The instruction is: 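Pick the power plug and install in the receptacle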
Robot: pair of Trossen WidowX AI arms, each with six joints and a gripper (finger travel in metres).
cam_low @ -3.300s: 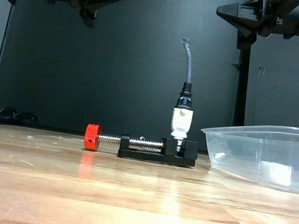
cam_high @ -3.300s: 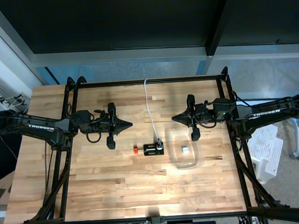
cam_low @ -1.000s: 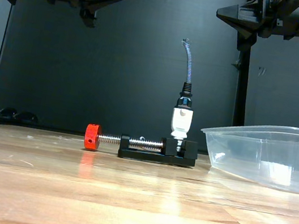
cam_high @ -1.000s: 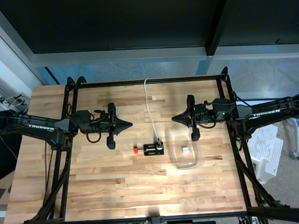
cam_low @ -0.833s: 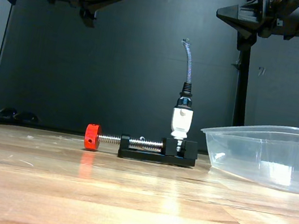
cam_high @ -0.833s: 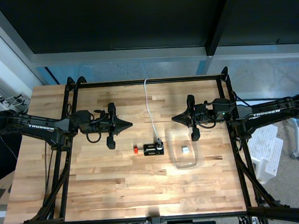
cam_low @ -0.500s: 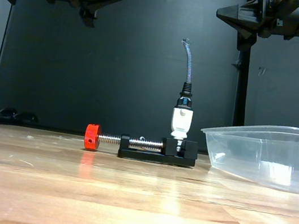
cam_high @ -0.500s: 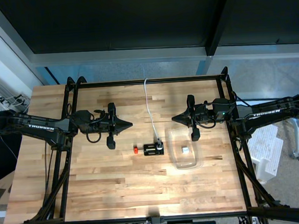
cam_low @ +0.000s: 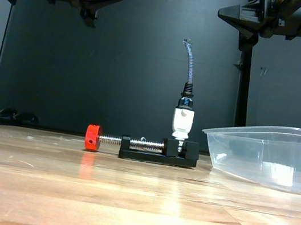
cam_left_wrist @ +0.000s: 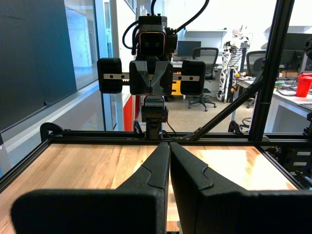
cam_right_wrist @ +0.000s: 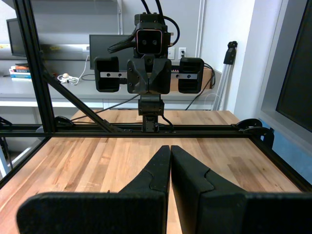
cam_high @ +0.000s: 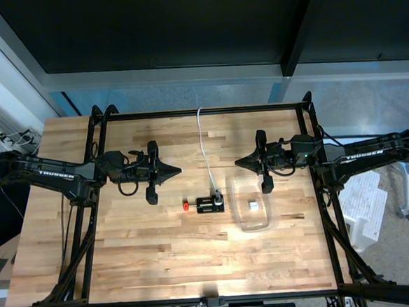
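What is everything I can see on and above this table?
table: one, wooden
vise: one, black, mid-table
red knob: one, on the vise's left end
receptacle: one, white, clamped in the vise
pale cord: one, white, from vise to far edge
power plug: one, black, standing in the receptacle, unheld
braided cable: one, grey, rising from the plug
tray: one, clear, right of vise
block: one, white, inside tray
left pincer: one, black, shut, raised at left
right pincer: one, black, shut, raised at right

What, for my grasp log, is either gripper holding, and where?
Nothing. The left gripper and right gripper hang shut, empty, above the wooden table; the black power plug stands free in the white receptacle.
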